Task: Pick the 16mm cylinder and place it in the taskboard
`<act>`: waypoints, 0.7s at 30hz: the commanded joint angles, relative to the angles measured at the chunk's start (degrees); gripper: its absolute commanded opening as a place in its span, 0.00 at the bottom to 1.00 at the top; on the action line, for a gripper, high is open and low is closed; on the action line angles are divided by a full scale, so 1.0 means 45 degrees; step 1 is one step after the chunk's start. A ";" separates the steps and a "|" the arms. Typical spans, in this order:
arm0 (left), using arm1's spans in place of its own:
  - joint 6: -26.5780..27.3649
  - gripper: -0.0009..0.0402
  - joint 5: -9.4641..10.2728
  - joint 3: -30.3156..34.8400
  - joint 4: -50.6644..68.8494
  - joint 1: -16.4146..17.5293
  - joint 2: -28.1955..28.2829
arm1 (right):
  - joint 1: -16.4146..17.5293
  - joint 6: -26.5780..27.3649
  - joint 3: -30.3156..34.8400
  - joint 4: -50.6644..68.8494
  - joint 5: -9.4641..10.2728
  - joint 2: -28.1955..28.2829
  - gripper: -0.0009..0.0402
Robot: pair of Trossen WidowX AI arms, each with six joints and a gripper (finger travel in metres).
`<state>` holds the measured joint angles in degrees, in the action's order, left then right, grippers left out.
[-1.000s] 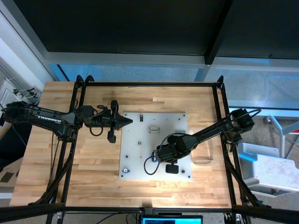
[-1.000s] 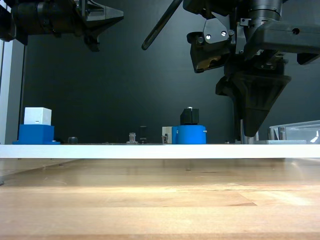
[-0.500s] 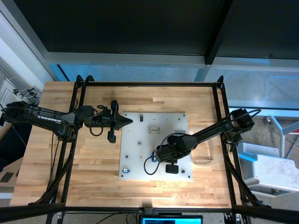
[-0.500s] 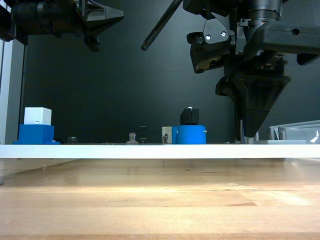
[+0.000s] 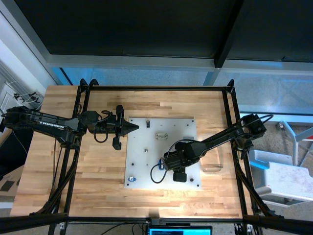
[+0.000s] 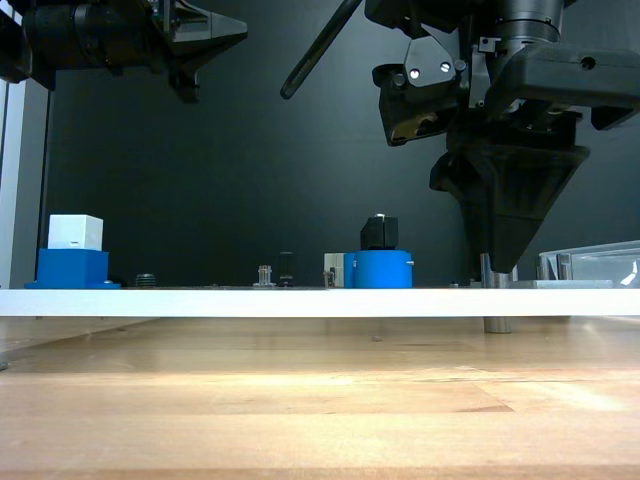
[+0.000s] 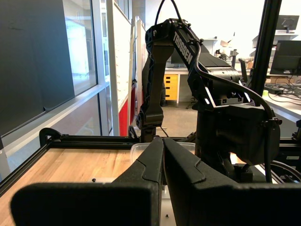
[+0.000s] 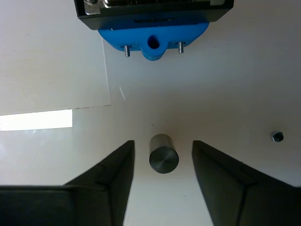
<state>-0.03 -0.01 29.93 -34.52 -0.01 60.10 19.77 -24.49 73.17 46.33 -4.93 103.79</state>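
Grey metal, the 16mm cylinder (image 8: pixel 163 154) stands on end in the white taskboard (image 5: pixel 146 171), between the spread fingers (image 8: pixel 110 181) of the right tool (image 8: pixel 163 144). That tool is released: a strip of bare board shows on each side of the peg, so neither finger touches it. Beyond the fingertips a stretch of board lies open as far as a blue connector block (image 8: pixel 153 35). A small hex bolt (image 8: pixel 277 136) sits well off to one side.

From worktop height the right tool points straight down with its tips just above the board's surface. The peg's upper part rises beside them, and a short grey stub of like width shows under the board's near edge, above the wooden worktop (image 5: pixel 73 186). A blue knob (image 6: pixel 384 268) stands apart from the tool, with free surface between them.

Seen from above, the right tool sits a little toward 5 o'clock from the board's middle, well inside every edge. A clear tray (image 5: pixel 213 166) lies just beside the board's 3 o'clock edge, under the right arm.

The left tool (image 5: pixel 133 126) hovers at the board's 10 o'clock edge, high above the surface. It is clenched on nothing, its fingers (image 7: pixel 150 160) pressed together into a point aimed toward 3 o'clock. It is well apart from the right tool, with open board between the two.
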 commanded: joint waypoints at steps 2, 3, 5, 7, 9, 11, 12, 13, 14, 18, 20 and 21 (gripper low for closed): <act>-0.0005 0.02 0.0000 0.0005 0.0000 0.0000 0.0000 | 0.0005 -0.0005 0.0005 0.0015 -0.0005 0.0005 0.55; -0.0005 0.02 0.0000 0.0005 0.0000 0.0005 0.0000 | 0.0010 -0.0005 0.0005 0.0015 -0.0005 0.0000 0.57; 0.0000 0.02 0.0000 0.0005 0.0000 0.0000 0.0000 | 0.0010 -0.0005 0.0005 0.0019 -0.0010 -0.0039 0.61; -0.0005 0.02 0.0000 0.0005 0.0000 0.0005 0.0000 | 0.0010 -0.0005 0.0005 0.0029 -0.0010 -0.0044 0.64; 0.0000 0.02 0.0000 0.0005 0.0000 0.0000 0.0000 | 0.0005 -0.0005 0.0005 0.0063 -0.0005 -0.0068 0.66; 0.0000 0.02 0.0000 0.0005 0.0000 0.0005 0.0000 | 0.0005 -0.0005 0.0005 0.0087 -0.0010 -0.0068 0.67; -0.0005 0.02 0.0000 0.0005 0.0000 0.0000 0.0000 | 0.0005 -0.0005 0.0005 0.0097 -0.0005 -0.0068 0.68; -0.0005 0.02 0.0000 0.0005 0.0000 0.0000 0.0000 | 0.0005 -0.0010 0.0005 0.0097 -0.0005 -0.0068 0.68; 0.0000 0.02 0.0000 0.0005 0.0000 0.0005 0.0000 | 0.0005 -0.0005 0.0005 0.0097 -0.0005 -0.0068 0.68; -0.0005 0.02 0.0000 0.0005 0.0000 0.0005 0.0005 | 0.0005 -0.0005 0.0005 0.0092 -0.0005 -0.0068 0.68; -0.0005 0.02 0.0000 0.0005 0.0000 0.0000 0.0000 | 0.0010 -0.0005 0.0005 0.0092 -0.0005 -0.0068 0.68; -0.0005 0.02 0.0000 0.0005 0.0000 0.0000 0.0000 | 0.0010 -0.0005 0.0005 0.0092 -0.0005 -0.0068 0.68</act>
<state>-0.03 0.01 29.93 -34.52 -0.01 60.10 19.81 -24.51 73.17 46.76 -4.93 103.48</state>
